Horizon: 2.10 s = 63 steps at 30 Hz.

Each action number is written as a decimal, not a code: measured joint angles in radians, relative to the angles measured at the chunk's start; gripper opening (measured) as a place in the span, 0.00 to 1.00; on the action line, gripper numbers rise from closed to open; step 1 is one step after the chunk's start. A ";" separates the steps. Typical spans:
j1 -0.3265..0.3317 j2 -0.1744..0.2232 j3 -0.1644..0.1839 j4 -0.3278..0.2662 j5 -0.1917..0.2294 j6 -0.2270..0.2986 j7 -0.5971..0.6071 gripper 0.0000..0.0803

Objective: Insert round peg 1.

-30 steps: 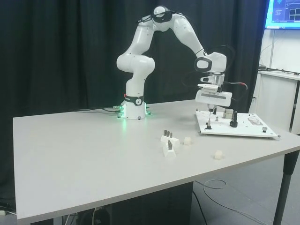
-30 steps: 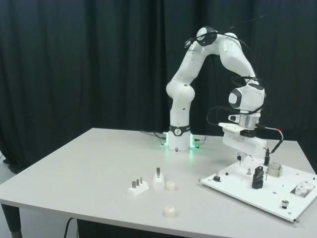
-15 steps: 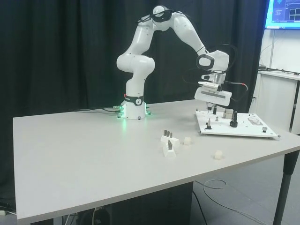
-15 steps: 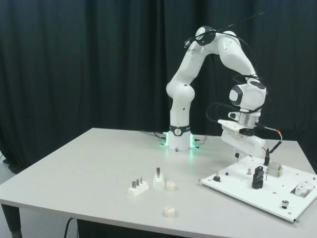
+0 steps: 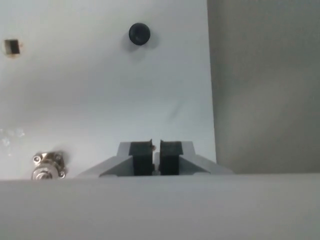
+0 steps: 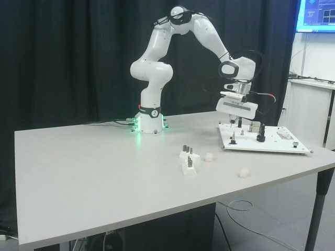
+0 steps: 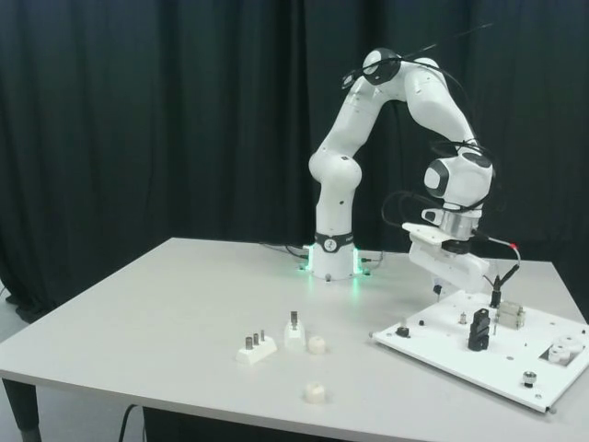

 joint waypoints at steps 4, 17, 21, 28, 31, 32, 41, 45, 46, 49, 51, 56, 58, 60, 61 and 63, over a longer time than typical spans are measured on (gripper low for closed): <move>-0.001 0.000 0.000 -0.003 0.000 0.002 0.000 0.03; -0.002 0.000 0.003 -0.011 0.002 0.012 0.000 0.03; -0.002 0.000 0.007 -0.017 0.006 0.017 0.000 0.03; -0.002 0.000 0.025 -0.037 0.029 0.057 0.000 0.03; -0.002 0.000 0.034 -0.046 0.035 0.075 0.000 0.03; -0.002 0.000 0.037 -0.049 0.039 0.083 0.000 0.03; -0.003 0.005 0.053 -0.068 0.065 0.123 0.000 0.03; -0.003 0.008 0.057 -0.074 0.069 0.134 0.000 0.03; -0.003 0.009 0.058 -0.075 0.071 0.136 0.000 0.03; -0.003 0.010 0.061 -0.078 0.075 0.141 0.000 0.03; -0.003 0.011 0.063 -0.080 0.077 0.146 0.000 0.03; -0.004 0.013 0.070 -0.083 0.084 0.156 0.000 0.03; -0.004 0.014 0.073 -0.084 0.089 0.159 0.000 0.03; -0.004 0.016 0.076 -0.085 0.096 0.163 0.000 0.03; -0.004 0.018 0.078 -0.085 0.100 0.165 0.000 0.03; -0.004 0.020 0.081 -0.086 0.105 0.168 0.000 0.03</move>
